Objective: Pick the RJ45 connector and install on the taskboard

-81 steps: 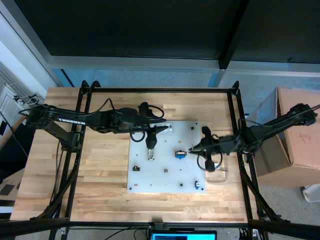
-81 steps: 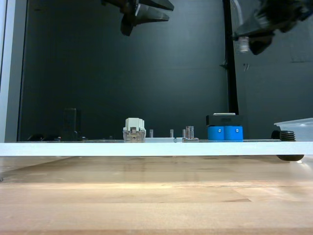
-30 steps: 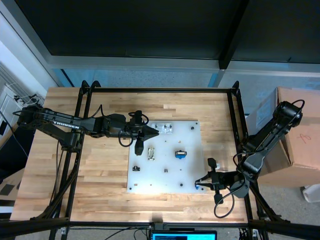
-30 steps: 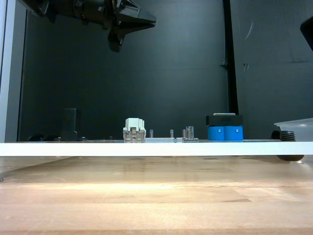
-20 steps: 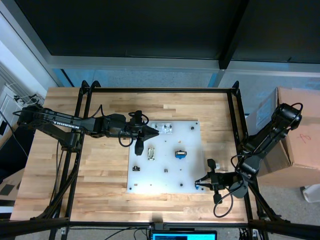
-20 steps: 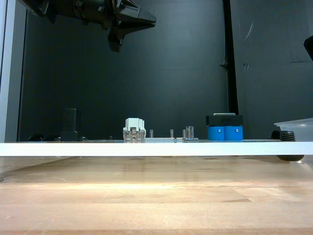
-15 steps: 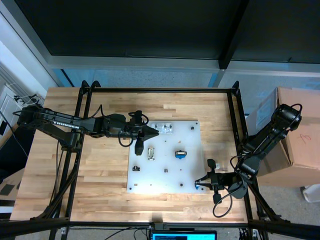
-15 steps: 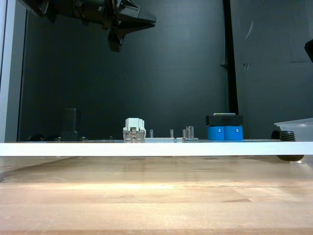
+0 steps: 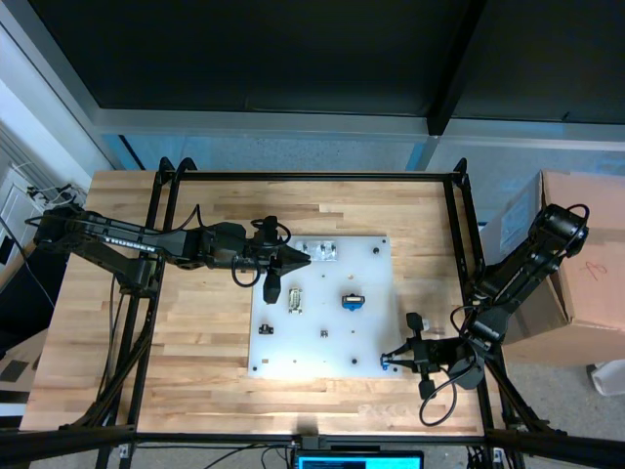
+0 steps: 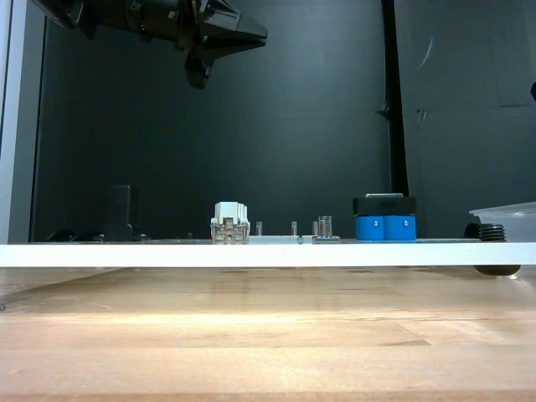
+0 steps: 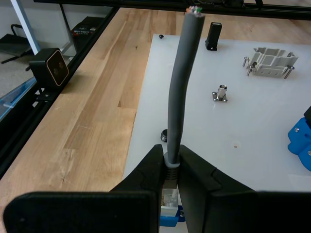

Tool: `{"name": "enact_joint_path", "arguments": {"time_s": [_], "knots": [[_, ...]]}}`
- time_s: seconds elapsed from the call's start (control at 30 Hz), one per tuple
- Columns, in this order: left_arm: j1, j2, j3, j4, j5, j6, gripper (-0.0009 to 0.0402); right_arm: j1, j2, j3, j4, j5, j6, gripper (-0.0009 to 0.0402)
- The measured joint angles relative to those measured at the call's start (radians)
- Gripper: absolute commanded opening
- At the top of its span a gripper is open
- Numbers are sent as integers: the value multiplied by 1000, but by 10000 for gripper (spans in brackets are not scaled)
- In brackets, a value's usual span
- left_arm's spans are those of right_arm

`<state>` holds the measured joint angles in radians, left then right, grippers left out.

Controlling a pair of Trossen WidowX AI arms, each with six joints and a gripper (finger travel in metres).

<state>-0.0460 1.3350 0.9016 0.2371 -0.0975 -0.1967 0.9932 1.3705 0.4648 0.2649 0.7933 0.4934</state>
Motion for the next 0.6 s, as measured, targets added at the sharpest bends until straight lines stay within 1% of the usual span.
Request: {"name": "enact_joint_path", "arguments": {"time_s": [0.6], "knots": [[0, 0, 0, 0, 0, 0, 35, 2, 19, -8, 17, 0, -1, 0]]}}
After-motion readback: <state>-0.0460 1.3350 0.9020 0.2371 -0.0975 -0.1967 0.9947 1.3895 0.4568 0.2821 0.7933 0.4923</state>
